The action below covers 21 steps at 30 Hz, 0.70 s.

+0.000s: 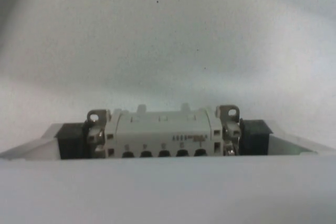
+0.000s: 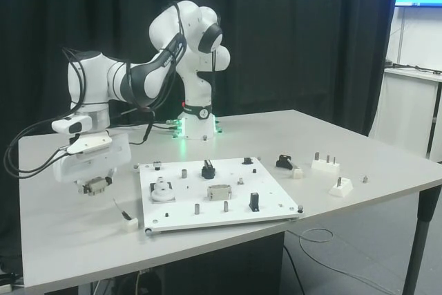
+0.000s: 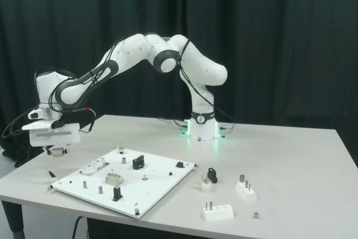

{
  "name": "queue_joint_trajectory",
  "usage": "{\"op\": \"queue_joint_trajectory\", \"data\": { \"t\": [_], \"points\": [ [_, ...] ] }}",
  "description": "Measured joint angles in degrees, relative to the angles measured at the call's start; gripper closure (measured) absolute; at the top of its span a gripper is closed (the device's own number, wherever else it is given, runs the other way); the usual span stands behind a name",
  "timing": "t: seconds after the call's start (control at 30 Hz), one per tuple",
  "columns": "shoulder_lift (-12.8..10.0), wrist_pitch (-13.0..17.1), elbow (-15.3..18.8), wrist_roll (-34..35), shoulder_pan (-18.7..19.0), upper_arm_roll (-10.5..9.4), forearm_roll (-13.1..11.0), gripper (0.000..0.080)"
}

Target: Insert waterproof.

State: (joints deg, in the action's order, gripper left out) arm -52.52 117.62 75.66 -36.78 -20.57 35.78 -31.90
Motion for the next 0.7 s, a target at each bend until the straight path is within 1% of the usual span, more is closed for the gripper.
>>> {"op": "queue_joint_trajectory", "data": {
  "t": [0.3, 0.5, 0.7],
  "points": [
    [1.1, -1.5, 0.0, 3.9, 0.4, -0.03, 0.0, 0.0184],
    [2.3, -3.8, 0.0, 6.5, 1.3, -0.04, -0.3, 0.0184],
    [3.7, -6.5, 0.0, 9.1, 2.7, -0.04, -1.2, 0.0184]
  ]
}}
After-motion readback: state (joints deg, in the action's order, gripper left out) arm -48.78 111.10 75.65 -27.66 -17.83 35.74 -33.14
